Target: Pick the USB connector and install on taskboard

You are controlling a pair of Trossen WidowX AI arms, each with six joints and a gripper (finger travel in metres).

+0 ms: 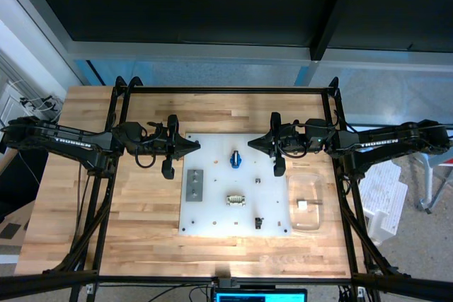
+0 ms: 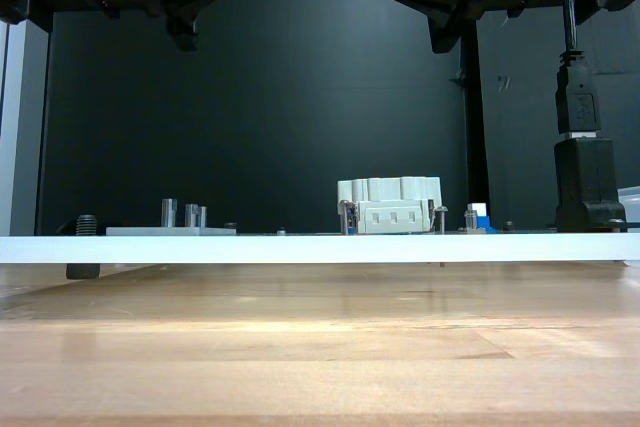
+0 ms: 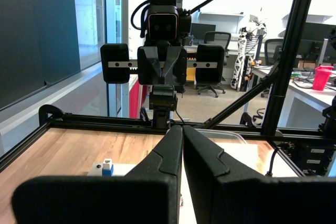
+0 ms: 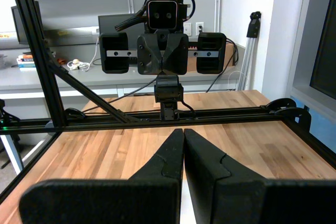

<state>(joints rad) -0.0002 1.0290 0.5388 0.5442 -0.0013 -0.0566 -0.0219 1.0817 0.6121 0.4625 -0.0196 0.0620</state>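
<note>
both arms up off the board, tips facing each other across its far edge.
l gripper (image 1: 192, 145) over far-left corner of taskboard (image 1: 212, 216). fingers pressed together, nothing btwn them; l wrist view shows this (image 3: 182, 129).
r gripper (image 1: 253, 144) over far side of board, right of centre. also closed & empty; pads meet in r wrist view (image 4: 184, 131).
low view: both grippers hang high above the board.
usb connector (image 1: 259, 223) is on taskboard, near edge, right of centre, well apart from both grippers. upright. low view: black block (image 2: 588, 185) standing on board surface w/ a corded plug rising from its top. can't tell how deep it's seated.
other board items: grey block (image 1: 194, 184) on left side, blue knob (image 1: 236, 159) twd far edge, beige connector (image 1: 236, 200) mid-board, btwn block and usb.
clear tray (image 1: 316, 225) sits just right of the board on the wood table (image 1: 106, 231), w/ a small white cube (image 1: 302, 204) inside.
</note>
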